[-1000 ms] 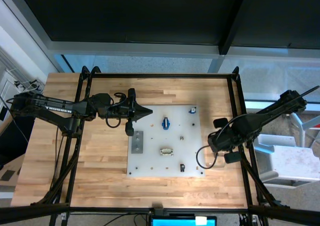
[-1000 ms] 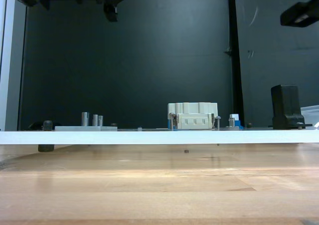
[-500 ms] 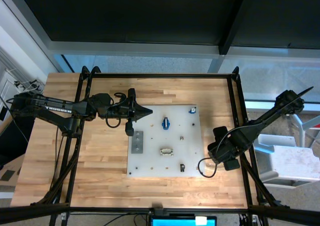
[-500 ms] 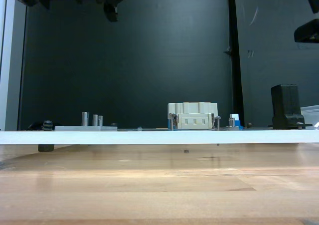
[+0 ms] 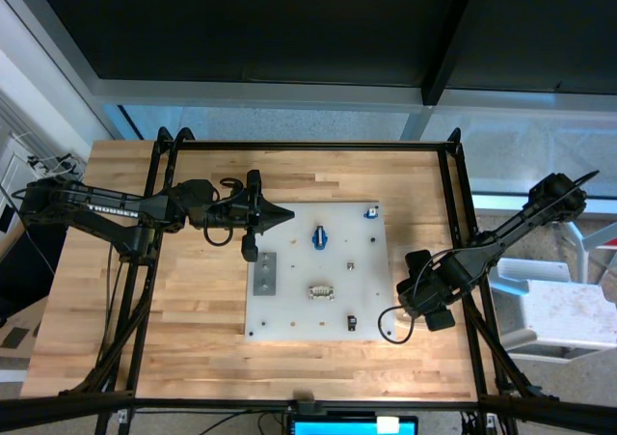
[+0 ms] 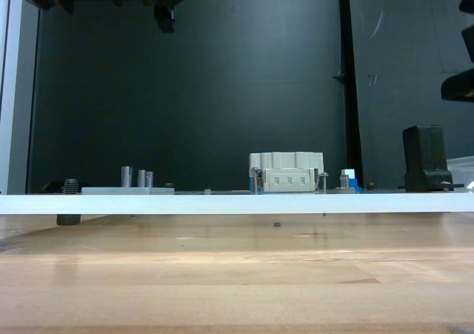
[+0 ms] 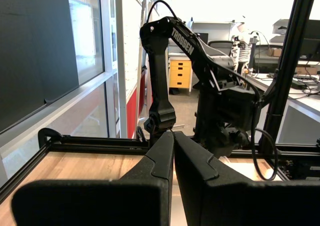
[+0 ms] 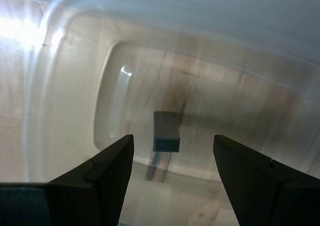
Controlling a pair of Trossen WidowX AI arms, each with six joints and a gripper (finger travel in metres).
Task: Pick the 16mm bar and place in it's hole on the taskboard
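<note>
The 16mm bar [image 8: 166, 137] is a short grey block lying free on the floor of a clear plastic tray [image 8: 75, 85], seen in the right wrist view. My right gripper [image 8: 173, 137] hangs open above it, one finger on either side, not touching it. In the high view that gripper [image 5: 415, 293] is just off the right edge of the white taskboard [image 5: 289, 319]. My left gripper [image 5: 281, 215] is shut with nothing in it, held high over the board's far left corner; its fingertips [image 7: 170, 138] press together.
A grey plate [image 5: 263, 274] on the board's left carries three upright metal pegs [image 6: 140, 178]. A beige connector [image 6: 286, 172], a blue part [image 5: 319, 235] and a black block [image 6: 426, 158] also stand on the board. A black frame rail [image 5: 463, 223] runs beside the right arm.
The right arm has swung toward the table's near side and a little left, and come lower at the low view's right edge. The left arm has not moved.
</note>
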